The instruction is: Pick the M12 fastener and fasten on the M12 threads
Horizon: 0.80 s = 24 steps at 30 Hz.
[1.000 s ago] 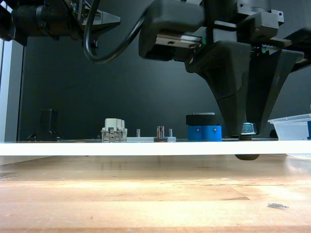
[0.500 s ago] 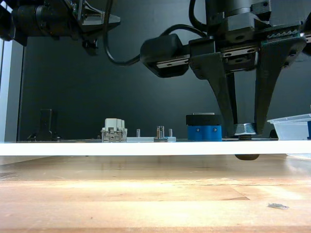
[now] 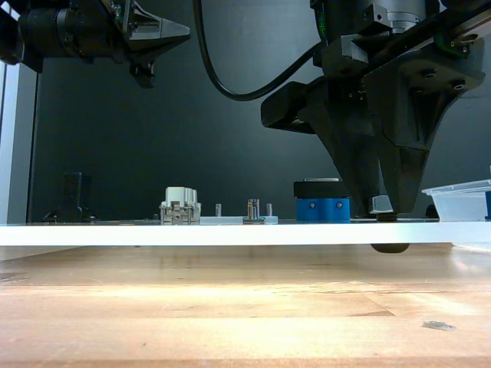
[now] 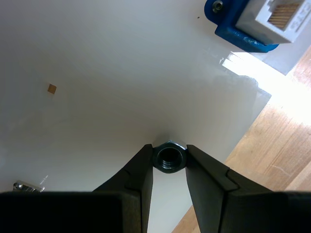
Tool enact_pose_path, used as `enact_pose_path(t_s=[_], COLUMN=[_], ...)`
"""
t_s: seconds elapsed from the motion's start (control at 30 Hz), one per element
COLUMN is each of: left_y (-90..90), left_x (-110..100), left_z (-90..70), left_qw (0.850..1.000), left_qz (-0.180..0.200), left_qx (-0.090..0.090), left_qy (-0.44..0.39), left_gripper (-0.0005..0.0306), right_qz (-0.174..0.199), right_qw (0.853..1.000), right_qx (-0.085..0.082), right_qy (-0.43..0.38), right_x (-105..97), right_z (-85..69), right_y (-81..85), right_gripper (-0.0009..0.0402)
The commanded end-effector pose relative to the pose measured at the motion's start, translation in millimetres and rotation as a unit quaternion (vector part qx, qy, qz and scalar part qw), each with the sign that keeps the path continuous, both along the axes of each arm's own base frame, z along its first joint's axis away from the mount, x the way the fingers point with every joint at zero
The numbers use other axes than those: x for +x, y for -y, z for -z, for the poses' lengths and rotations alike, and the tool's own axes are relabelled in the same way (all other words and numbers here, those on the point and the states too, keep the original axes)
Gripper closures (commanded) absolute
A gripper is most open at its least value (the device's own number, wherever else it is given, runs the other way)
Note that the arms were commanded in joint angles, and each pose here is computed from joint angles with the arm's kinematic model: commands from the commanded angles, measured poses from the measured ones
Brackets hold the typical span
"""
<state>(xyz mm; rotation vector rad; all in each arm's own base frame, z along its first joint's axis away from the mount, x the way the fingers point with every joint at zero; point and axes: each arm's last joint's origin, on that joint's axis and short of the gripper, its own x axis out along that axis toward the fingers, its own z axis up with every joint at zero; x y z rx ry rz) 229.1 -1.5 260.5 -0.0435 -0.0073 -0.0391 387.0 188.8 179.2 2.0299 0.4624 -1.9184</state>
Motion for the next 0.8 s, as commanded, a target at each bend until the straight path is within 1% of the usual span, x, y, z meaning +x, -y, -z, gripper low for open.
enact_pose_path(t_s=[0.03, 0.8], left_y=[0.0, -0.1], left_x=[0.1, 0.1], left_z=[-0.1, 0.0], left_qw=[1.0, 1.0], left_qz=[0.0, 0.0], left_qx=[0.0, 0.0], left_qy=[0.0, 0.0], left_gripper=[0.03, 0.03], right_qz=[-0.002, -0.006], right_qw=[1.0, 1.0], right_qx=[0.001, 0.003], right_qy=[-0.002, 0.003], right_x=[-0.4, 0.4], right_z=[0.2, 0.1], right_y=[-0.3, -1.2], right_gripper=[0.0377, 0.0377])
